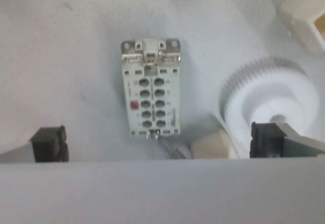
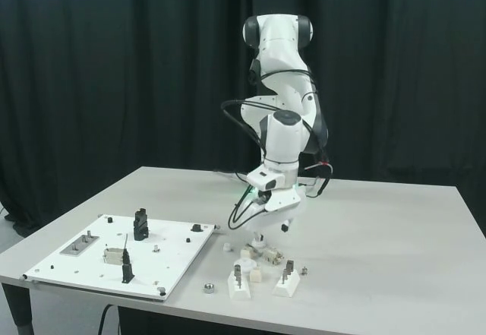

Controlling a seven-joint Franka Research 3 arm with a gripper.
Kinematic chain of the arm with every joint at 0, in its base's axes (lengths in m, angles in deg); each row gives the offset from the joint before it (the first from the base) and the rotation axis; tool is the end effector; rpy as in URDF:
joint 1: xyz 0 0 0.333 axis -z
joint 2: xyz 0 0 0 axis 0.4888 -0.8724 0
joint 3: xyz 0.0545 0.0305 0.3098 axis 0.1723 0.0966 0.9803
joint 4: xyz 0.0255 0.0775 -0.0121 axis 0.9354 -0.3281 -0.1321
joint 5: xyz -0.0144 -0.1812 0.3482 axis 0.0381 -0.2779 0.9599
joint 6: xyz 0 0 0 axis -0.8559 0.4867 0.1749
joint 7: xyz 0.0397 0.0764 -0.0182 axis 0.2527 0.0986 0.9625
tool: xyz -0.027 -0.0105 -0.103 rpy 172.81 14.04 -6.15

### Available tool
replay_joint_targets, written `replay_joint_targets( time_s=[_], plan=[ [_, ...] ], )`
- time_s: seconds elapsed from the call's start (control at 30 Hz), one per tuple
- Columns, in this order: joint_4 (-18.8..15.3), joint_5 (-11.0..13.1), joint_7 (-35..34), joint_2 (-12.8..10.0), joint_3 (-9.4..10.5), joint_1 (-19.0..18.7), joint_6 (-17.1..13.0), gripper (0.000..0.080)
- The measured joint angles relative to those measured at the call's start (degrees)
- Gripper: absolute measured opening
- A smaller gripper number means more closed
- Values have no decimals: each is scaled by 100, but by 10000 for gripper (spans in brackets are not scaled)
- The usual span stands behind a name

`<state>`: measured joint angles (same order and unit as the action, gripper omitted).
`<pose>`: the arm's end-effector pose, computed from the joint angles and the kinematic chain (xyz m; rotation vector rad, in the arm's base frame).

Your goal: Pick waterproof.

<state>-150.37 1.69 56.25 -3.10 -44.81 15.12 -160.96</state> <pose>0.5275 0.1036 0.2519 3.0018 0.1975 -0.1217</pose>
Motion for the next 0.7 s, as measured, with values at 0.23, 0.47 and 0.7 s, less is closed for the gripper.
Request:
replay_joint_targets(
  time_s=[0.23,0.47,0.7],
  plan=[
    [0,-4,0,156,7,0,146,800],
    [0,-4,0,212,15,0,166,800],
    [0,-4,0,226,34,0,168,800]
  ],
)
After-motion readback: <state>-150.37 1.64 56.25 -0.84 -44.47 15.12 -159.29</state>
